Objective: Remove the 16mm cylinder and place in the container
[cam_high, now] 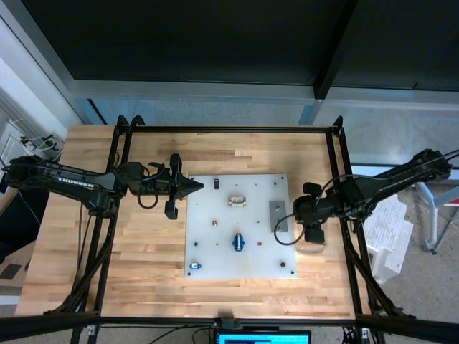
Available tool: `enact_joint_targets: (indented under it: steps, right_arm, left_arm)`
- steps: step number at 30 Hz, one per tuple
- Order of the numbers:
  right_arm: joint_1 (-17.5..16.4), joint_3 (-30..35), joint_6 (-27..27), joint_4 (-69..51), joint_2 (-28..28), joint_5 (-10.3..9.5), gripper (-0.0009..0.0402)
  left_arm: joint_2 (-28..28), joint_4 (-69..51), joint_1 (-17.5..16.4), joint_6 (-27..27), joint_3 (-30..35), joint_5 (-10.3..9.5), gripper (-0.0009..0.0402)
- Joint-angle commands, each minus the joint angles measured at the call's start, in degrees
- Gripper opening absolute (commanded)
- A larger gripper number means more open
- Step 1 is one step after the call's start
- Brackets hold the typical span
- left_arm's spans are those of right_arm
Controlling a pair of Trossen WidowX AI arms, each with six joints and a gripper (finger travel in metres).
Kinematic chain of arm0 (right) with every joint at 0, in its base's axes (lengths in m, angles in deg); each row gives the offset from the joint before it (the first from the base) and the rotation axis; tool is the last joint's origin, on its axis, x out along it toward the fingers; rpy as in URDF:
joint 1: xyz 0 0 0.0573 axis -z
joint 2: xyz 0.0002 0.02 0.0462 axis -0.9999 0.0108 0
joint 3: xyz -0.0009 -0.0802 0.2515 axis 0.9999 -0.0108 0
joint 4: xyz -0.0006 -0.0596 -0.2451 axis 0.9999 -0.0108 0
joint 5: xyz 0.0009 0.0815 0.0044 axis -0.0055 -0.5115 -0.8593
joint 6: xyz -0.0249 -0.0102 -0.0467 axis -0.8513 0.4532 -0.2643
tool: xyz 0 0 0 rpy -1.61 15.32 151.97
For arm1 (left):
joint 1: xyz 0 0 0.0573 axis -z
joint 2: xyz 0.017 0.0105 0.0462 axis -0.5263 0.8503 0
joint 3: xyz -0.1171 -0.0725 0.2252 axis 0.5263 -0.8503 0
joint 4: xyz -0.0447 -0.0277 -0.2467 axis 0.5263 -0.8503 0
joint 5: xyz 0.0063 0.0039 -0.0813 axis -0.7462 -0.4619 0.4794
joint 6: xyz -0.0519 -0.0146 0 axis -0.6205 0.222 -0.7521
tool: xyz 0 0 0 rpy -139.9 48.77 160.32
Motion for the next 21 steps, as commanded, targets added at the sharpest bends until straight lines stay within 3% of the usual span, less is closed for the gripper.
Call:
enact_joint_targets:
  steps: [1,9,14,21]
  right_arm:
    - [2.32,0.63,-3.52,3.21,-0.09,-0.11,0.0139]
    - [7.63,0.46,-11.82,17.84,-0.96,-0.15,0.0085]
    - [11.47,0.24,-15.37,27.21,-2.05,-1.18,0.0045]
    - [17.0,-0.17,-18.97,37.75,-3.34,-7.48,-0.0002]
  left_arm:
    - [0.02,0.0,0.0,0.0,0.0,0.0,0.0]
    - [0.02,0.0,0.0,0.02,0.0,0.0,0.0]
    - [0.02,0.0,-0.02,0.0,0.0,0.0,0.0]
    - [0.02,0.0,-0.02,0.0,0.0,0.0,0.0]
